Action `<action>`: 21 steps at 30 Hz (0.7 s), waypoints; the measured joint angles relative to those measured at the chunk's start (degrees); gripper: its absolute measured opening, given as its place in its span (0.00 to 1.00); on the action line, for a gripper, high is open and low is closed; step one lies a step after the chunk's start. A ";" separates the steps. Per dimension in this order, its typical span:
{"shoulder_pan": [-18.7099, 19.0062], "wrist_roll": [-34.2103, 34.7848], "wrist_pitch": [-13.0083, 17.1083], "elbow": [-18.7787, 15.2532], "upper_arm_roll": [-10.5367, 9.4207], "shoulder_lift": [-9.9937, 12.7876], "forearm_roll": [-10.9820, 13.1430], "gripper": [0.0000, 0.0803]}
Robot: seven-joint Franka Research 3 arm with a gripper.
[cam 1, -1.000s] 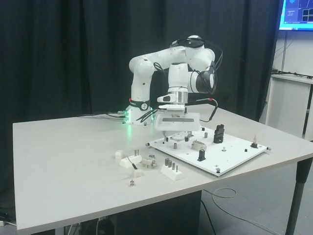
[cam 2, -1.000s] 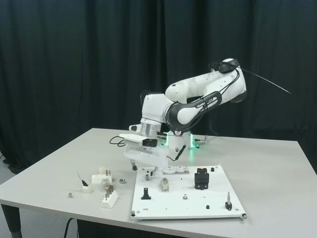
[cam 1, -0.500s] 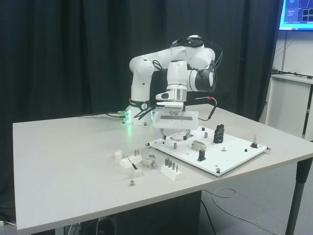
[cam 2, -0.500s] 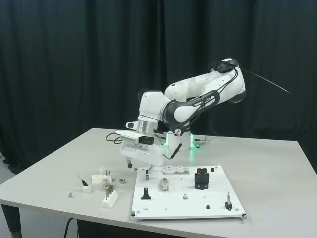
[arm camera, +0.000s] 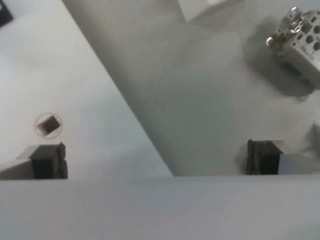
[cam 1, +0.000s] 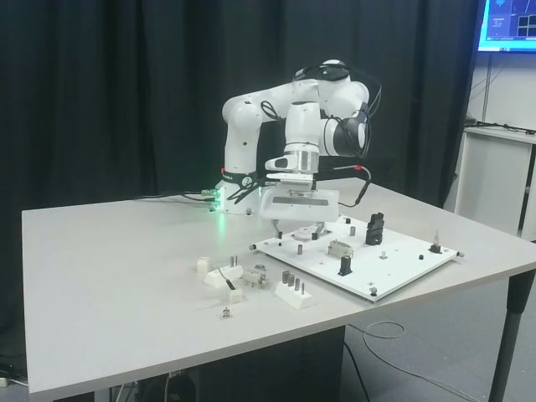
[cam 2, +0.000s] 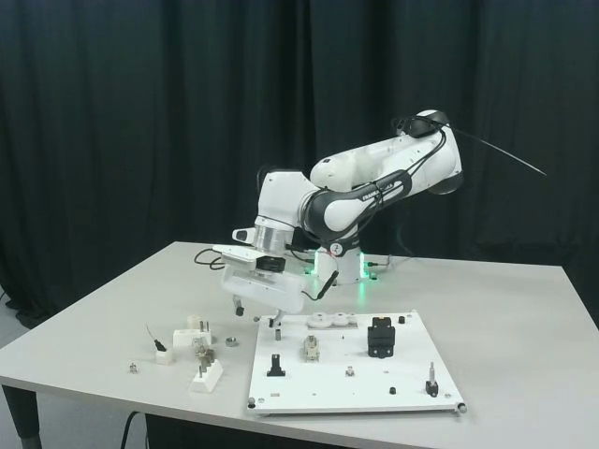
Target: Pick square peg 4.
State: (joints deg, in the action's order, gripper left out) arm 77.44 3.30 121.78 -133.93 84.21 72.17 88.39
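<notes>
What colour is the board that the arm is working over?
White; the board shows best in the second room view.

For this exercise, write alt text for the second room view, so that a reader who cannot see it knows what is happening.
A white robot arm reaches down over a grey table, its gripper open and empty just above the edge of a white board that carries small black and grey parts. Small white holders with pegs stand on the table beside the board.

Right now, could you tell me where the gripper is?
In both room views the gripper hangs above the white board's edge nearest the small white blocks, short of them.
</notes>
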 joint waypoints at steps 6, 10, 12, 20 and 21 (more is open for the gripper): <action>-1.13 -0.54 0.00 0.80 0.17 0.00 -0.65 1.00; -1.99 -0.71 -0.02 1.49 0.18 0.00 -1.16 1.00; -2.42 -0.80 -0.02 1.82 0.18 0.00 -1.35 1.00; -4.40 -1.47 -0.02 3.11 0.28 0.00 -1.46 1.00; -4.66 -1.61 -0.02 3.28 0.30 0.01 -1.46 1.00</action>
State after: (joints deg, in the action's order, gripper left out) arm 72.78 1.69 121.76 -130.66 84.51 72.18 86.92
